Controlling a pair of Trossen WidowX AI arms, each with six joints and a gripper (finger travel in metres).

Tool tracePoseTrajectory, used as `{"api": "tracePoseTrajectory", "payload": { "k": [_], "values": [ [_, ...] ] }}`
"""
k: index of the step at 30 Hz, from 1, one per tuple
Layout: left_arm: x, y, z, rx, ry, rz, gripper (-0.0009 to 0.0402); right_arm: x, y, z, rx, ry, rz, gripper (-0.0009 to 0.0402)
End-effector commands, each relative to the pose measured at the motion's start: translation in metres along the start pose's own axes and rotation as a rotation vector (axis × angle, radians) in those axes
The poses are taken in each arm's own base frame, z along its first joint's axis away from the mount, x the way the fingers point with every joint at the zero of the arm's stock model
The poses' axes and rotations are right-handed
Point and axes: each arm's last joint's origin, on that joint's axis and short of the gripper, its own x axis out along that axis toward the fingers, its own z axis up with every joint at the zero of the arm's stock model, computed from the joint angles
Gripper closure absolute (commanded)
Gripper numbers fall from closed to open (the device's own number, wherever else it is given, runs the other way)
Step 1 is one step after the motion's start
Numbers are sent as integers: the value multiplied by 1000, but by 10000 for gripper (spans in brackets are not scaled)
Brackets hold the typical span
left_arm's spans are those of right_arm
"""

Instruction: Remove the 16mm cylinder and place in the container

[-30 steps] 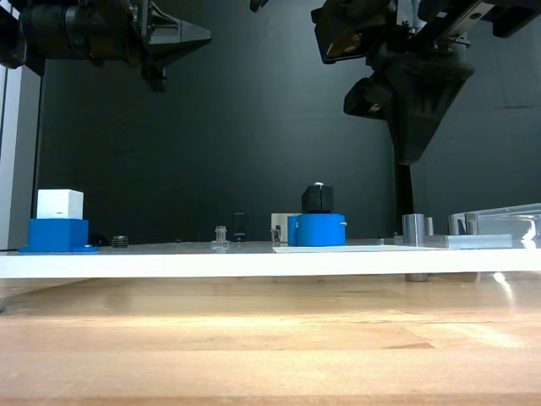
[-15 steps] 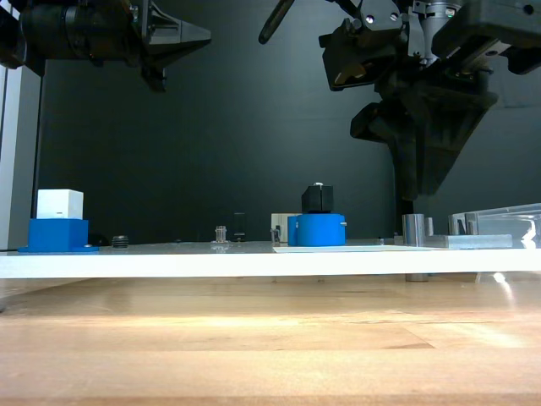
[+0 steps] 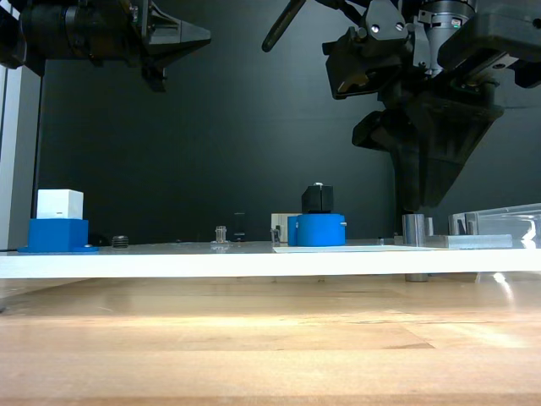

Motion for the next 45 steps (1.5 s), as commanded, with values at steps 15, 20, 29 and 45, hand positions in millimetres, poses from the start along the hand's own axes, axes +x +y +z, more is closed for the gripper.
{"api": "tracePoseTrajectory", "payload": {
  "k": [15,20,29,45],
  "values": [
    [0,0,0,0,0,0,393,13,3,2,-4,8,29,341],
    [0,0,0,0,0,0,393,13,4,2,-4,8,28,379],
    [0,0,0,0,0,0,393,13,4,2,10,9,28,385],
    [0,0,0,0,0,0,393,13,5,2,8,10,30,386]
  ]
}}
